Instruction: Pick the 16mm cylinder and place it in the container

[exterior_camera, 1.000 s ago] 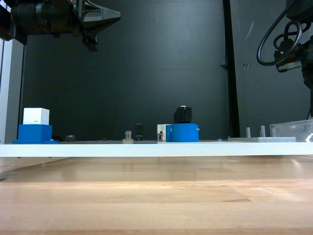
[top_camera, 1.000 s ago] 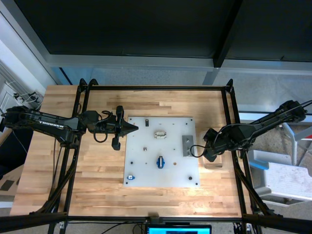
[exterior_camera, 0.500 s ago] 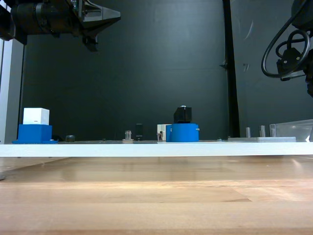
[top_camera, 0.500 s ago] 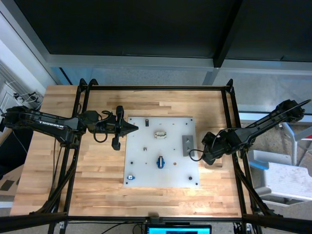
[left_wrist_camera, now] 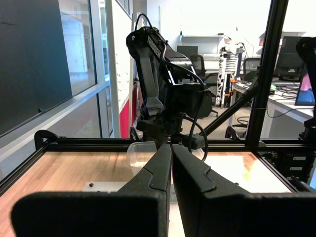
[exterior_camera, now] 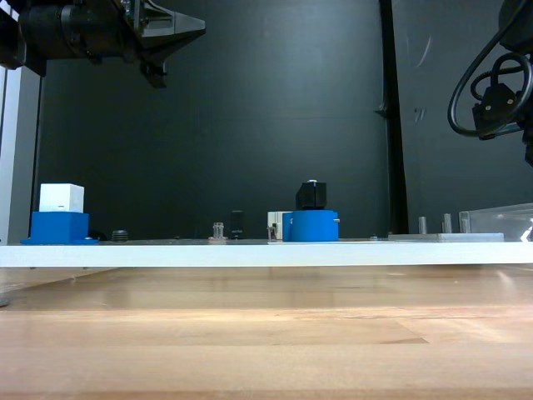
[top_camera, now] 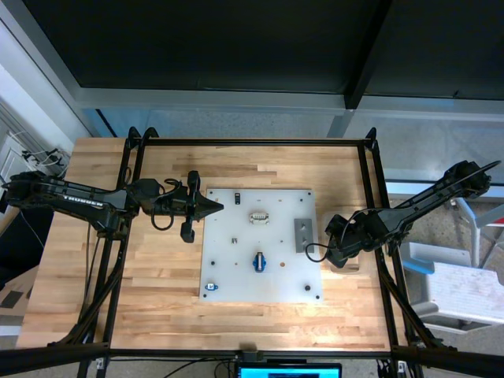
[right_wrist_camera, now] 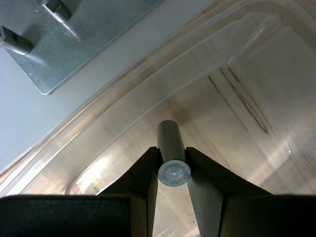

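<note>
Right pincer is clamped on the one 16mm cylinder, holding it over the floor of the single clear container. Left pincer, fingers together, hangs high above the tabletop at the white board edge.

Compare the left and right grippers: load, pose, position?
The left gripper is shut on nothing; the right gripper clamps the 16mm cylinder between its fingers. The left gripper points level, high over the white board edge; the right gripper points down over the container. Both are shut.
</note>
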You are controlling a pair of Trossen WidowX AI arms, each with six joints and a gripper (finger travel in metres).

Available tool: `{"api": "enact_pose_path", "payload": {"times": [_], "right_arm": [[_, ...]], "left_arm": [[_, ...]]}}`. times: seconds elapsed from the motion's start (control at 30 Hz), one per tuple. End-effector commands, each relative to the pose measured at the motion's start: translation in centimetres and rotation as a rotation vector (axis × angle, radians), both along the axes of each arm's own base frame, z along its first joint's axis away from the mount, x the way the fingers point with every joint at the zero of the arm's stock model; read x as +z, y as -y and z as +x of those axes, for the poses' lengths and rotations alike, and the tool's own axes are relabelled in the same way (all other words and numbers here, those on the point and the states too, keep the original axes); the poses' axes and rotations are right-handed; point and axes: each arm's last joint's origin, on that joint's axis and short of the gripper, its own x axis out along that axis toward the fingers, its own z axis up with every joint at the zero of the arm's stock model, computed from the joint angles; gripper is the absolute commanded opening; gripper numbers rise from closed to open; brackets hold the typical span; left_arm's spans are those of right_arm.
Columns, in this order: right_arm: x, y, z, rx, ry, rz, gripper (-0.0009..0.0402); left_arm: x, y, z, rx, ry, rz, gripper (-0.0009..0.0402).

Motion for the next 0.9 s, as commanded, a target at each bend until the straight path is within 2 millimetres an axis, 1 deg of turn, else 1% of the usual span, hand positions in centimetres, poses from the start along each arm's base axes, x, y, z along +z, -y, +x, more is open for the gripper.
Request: {"api": "enact_pose_path", "payload": {"times": [0.03,0.27,0.47,0.6,0.9], "right_arm": [[-0.01,-0.03,-0.01,0.001,-0.001,0.003,0.0065],[-0.01,-0.07,-0.07,-0.010,-0.003,0.005,0.0111],[-0.03,-0.07,-0.16,-0.007,-0.011,0.001,0.0138],[0.09,-0.08,-0.22,-0.005,-0.019,0.000,0.0147],[0.75,-0.31,-0.12,0.007,-0.036,0.037,0.0149]], "left_arm": [[-0.01,-0.01,0.01,0.000,0.000,0.000,0.0000],[-0.01,-0.01,0.01,0.000,0.000,0.000,0.0000],[-0.01,0.00,0.01,0.000,0.000,0.000,0.0000],[-0.01,0.00,0.01,0.000,0.000,0.000,0.0000],[0.00,0.00,0.00,0.000,0.000,0.000,0.0000]]}}
